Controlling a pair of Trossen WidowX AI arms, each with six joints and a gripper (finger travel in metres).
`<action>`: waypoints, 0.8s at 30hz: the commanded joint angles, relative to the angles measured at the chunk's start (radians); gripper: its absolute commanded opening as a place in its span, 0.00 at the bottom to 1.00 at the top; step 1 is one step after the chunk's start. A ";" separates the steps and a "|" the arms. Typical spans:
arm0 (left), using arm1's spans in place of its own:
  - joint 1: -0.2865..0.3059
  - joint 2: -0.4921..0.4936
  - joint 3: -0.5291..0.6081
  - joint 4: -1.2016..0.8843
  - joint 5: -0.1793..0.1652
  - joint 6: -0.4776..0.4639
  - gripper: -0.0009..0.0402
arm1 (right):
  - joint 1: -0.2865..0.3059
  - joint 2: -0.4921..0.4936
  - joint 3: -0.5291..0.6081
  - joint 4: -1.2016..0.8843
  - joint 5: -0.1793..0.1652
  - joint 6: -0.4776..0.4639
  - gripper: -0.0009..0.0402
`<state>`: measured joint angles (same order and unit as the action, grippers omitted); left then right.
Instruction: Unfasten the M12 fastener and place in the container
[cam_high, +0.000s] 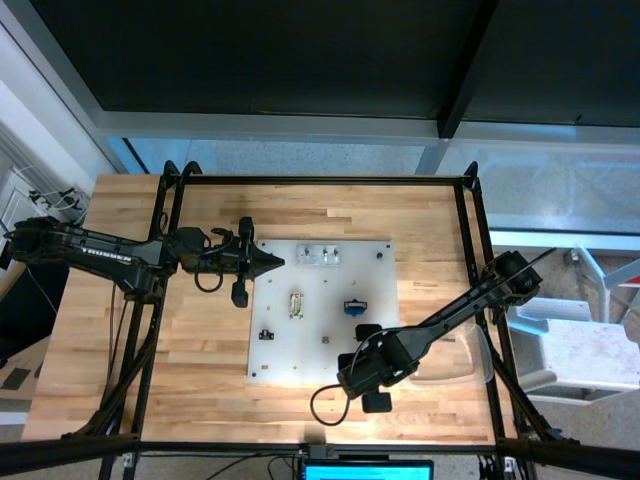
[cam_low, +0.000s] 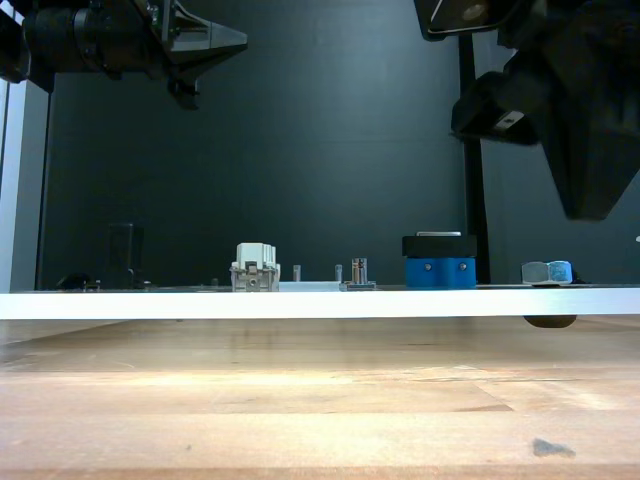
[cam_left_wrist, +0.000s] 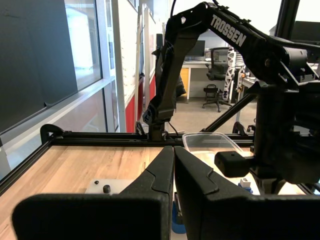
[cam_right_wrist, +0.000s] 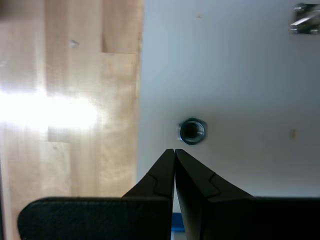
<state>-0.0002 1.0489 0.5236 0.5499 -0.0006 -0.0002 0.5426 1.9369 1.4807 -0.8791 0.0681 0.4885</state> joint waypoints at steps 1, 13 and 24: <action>0.000 0.000 0.000 0.000 0.000 0.000 0.02 | -0.002 0.003 -0.034 0.048 -0.037 0.002 0.02; 0.000 0.000 0.000 0.001 0.000 0.000 0.02 | -0.005 0.003 -0.084 0.100 -0.014 -0.005 0.02; 0.000 0.000 0.000 0.001 0.000 0.000 0.02 | -0.004 0.000 -0.010 -0.088 0.229 0.005 0.02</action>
<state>-0.0002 1.0489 0.5236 0.5499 -0.0010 -0.0006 0.5411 1.9388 1.4654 -0.9680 0.3256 0.4915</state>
